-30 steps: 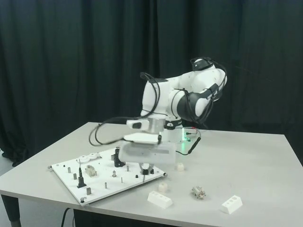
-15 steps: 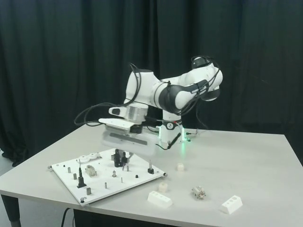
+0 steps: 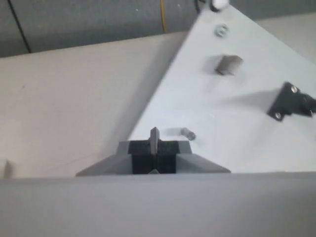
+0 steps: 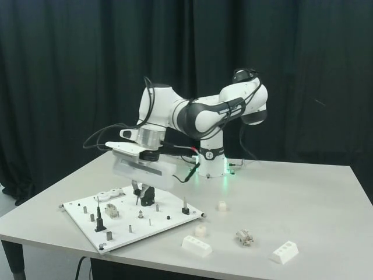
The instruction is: Insert square peg 1.
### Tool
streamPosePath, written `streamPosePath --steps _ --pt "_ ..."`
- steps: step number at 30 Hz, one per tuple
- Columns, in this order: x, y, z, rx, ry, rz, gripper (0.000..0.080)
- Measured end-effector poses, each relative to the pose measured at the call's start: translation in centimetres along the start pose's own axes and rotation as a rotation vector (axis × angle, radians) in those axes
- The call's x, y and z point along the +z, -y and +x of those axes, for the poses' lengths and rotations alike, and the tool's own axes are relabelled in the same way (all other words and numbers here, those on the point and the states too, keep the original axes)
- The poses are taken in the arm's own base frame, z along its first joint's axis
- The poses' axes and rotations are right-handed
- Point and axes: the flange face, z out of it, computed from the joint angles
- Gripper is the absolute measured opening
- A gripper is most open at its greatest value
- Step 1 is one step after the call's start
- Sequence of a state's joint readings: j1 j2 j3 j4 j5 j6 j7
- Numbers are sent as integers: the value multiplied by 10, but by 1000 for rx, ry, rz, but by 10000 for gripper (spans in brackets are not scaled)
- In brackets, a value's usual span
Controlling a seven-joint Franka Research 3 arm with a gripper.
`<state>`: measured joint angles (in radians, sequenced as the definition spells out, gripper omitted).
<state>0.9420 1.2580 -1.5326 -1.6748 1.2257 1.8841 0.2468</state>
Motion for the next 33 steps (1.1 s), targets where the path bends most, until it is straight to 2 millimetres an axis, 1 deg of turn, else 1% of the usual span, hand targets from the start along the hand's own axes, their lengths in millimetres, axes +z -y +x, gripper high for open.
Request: streamPosePath --steps 6,10,22,28,33 --pt "-1 -17 15 132 18 -12 22" --pt "-3 -30 24 189 34 -16 22" --pt "-6 -71 42 261 78 -3 22" --pt "-3 -93 49 289 90 -2 22" --pt "1 -116 55 335 103 -12 22"
